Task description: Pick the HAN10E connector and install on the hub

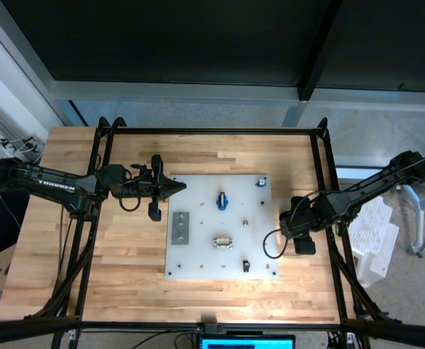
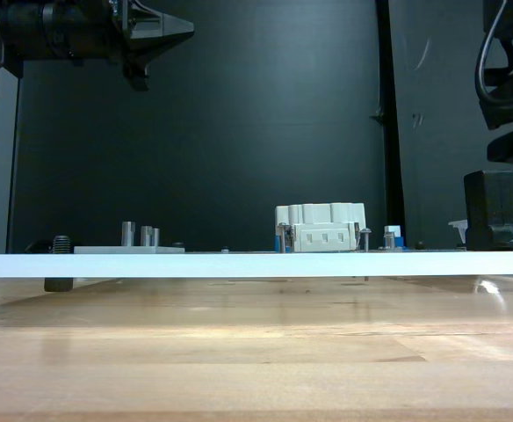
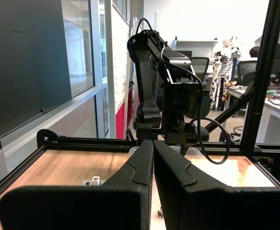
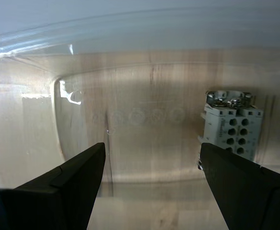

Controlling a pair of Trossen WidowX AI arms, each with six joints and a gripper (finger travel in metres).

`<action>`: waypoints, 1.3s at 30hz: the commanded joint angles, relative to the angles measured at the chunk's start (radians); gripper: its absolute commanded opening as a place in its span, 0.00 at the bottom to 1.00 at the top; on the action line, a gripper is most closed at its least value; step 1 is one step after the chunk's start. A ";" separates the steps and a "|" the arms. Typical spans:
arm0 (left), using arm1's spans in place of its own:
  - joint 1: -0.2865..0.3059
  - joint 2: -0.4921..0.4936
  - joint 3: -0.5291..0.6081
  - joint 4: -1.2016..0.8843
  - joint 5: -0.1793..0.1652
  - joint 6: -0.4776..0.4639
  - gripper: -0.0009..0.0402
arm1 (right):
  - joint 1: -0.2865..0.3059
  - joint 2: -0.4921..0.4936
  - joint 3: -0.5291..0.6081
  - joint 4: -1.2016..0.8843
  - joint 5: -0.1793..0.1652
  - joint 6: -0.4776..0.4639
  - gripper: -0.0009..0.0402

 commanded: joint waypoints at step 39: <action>0.000 0.000 0.000 0.000 0.000 0.000 0.02 | 0.017 0.106 -0.104 0.183 0.003 0.024 0.60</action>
